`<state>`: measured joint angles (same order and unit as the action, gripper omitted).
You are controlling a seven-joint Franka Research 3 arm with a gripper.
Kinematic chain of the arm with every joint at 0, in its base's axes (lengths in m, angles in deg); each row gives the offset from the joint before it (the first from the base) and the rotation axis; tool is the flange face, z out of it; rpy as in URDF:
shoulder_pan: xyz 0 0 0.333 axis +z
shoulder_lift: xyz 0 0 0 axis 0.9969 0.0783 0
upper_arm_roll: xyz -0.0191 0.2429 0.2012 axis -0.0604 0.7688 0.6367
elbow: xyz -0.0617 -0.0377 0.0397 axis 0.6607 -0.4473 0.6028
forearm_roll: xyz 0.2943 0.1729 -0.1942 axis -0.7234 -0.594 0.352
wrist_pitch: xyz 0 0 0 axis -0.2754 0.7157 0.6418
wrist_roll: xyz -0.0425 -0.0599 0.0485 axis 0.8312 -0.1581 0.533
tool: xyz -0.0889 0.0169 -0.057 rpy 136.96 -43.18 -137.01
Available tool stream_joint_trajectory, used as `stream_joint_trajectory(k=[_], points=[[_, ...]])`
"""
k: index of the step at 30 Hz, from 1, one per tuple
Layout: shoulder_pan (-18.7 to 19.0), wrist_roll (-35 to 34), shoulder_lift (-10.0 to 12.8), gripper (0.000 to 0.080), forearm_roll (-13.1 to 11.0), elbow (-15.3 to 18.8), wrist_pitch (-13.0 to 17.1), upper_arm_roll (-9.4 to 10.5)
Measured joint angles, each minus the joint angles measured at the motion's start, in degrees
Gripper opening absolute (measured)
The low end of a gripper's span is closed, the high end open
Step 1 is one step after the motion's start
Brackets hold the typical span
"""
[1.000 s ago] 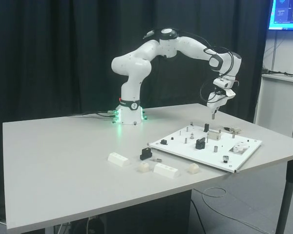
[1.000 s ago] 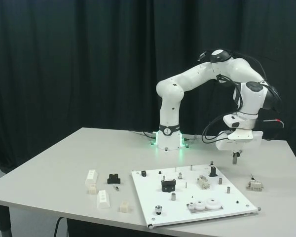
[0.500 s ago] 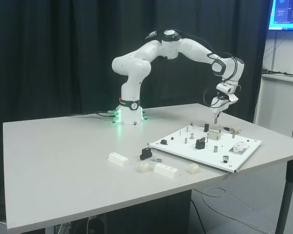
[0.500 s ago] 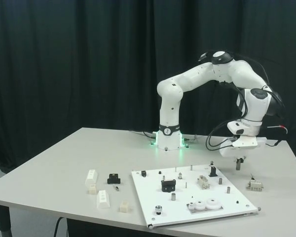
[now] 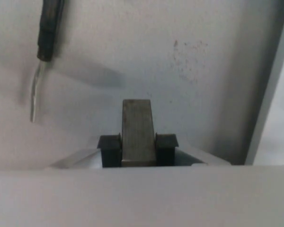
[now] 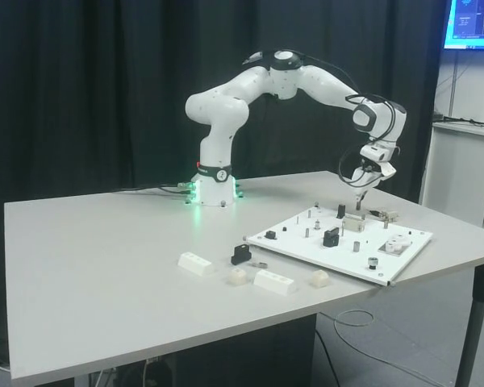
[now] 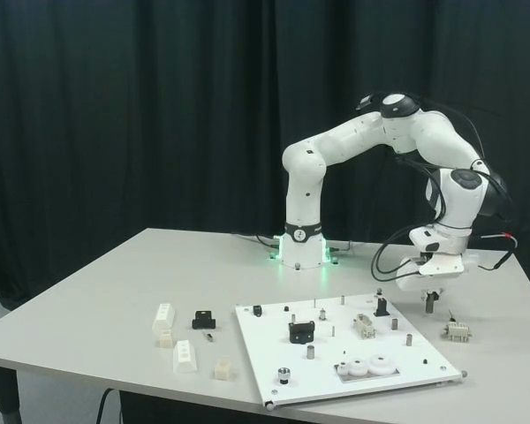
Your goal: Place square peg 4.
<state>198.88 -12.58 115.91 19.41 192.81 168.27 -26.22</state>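
Gripper (image 7: pixel 430 301) has moved lower, further out past board (image 7: pixel 349 353) edge. Fingers (image 5: pixel 110 149) pinch peg (image 5: pixel 138 132) tight. Peg hangs over table (image 6: pixel 105 250), just beside board.

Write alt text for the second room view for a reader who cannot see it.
A white robot arm bolted on a grey table reaches out and down, its gripper holding a small peg just above the table beside a white board studded with small parts. Several white blocks and a black part lie on the table beside the board, against a black curtain.
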Motion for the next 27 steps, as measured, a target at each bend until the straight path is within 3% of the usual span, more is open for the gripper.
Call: stream_joint_trajectory(k=[10, 25, 26, 27], points=[[-1.18, 0.03, 0.01, 0.0150, -0.32, -0.89, 0.53, 1.67], [-1.23, -1.12, 0.01, 0.0150, -0.42, -1.14, 0.57, 1.72], [-1.23, -1.14, 0.01, 0.0435, -0.42, -1.15, 0.57, 1.72], [-1.23, -1.15, 0.01, 0.0435, -0.42, -1.16, 0.57, 1.72]])
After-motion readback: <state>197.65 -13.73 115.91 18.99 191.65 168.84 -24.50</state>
